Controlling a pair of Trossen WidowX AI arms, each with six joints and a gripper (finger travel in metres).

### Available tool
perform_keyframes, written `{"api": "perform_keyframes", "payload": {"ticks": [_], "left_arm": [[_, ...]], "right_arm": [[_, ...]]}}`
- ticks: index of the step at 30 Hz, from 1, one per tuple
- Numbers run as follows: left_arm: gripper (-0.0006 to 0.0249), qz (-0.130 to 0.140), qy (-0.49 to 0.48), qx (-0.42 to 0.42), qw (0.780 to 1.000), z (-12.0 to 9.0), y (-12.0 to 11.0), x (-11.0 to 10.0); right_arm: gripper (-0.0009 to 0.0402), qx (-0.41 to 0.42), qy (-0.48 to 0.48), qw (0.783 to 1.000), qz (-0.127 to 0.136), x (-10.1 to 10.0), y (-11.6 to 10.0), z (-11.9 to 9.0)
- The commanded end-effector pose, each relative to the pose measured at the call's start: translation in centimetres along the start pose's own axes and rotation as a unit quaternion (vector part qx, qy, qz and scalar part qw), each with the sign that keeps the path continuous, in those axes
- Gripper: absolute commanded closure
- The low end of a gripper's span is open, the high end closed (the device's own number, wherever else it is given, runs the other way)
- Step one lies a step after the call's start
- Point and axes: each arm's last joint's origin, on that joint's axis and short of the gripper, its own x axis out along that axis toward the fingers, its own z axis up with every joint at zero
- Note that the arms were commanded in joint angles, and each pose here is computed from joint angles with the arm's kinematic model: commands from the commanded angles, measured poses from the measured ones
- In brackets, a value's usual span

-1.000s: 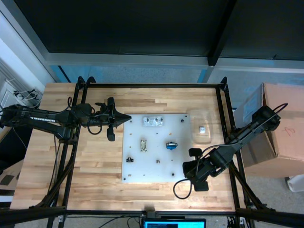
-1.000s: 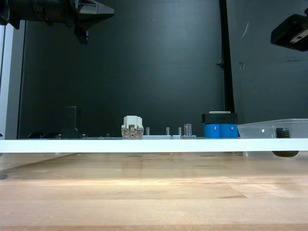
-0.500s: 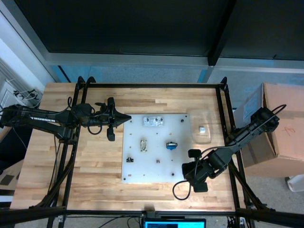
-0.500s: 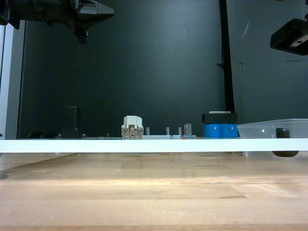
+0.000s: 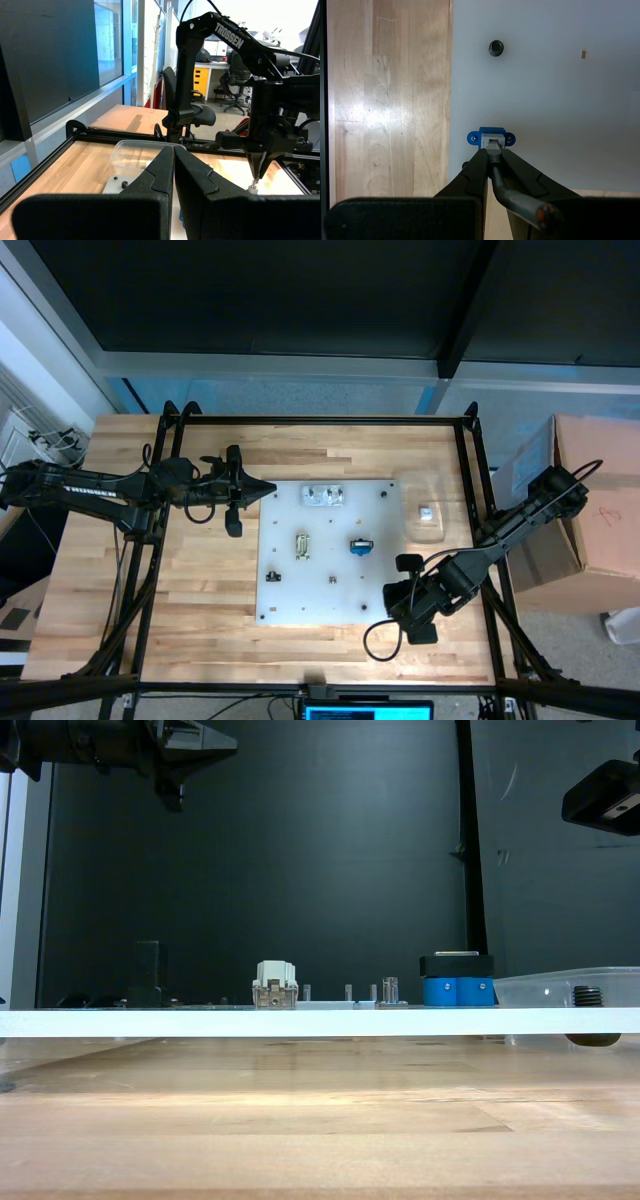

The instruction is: Pick the RJ45 connector and install on the taskboard

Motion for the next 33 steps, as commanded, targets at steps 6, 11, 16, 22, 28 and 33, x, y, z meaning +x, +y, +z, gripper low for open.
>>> {"api": "perform_keyframes", "payload": {"ticks": [6,11,16,22,28,33], "left_arm": [[0.0243,0.000,0.000,0.000,1.000,0.00,0.01,0.00],[0.0243,0.000,0.000,0.000,1.000,0.00,0.01,0.00],[0.0243,0.000,0.000,0.000,1.000,0.00,0.00,0.00],[0.0243,0.000,0.000,0.000,1.000,0.00,0.01,0.00],[0.0243,0.000,0.000,0.000,1.000,0.00,0.01,0.00],[0.0243,0.000,0.000,0.000,1.000,0.00,0.01,0.00]], "right_arm": [[0.0393,-0.001,-0.002,1.000,-0.003,0.03,-0.08,0.02],[0.0393,-0.001,-0.002,1.000,-0.004,0.04,-0.12,0.05],[0.0393,-0.002,-0.004,1.000,-0.006,0.04,-0.14,0.07],[0.0393,-0.003,-0.006,1.000,-0.006,0.03,-0.18,0.13],[0.0393,-0.003,-0.007,1.000,-0.005,0.03,-0.19,0.16],[0.0393,-0.004,-0.004,1.000,-0.007,0.20,-0.24,0.02]]}}
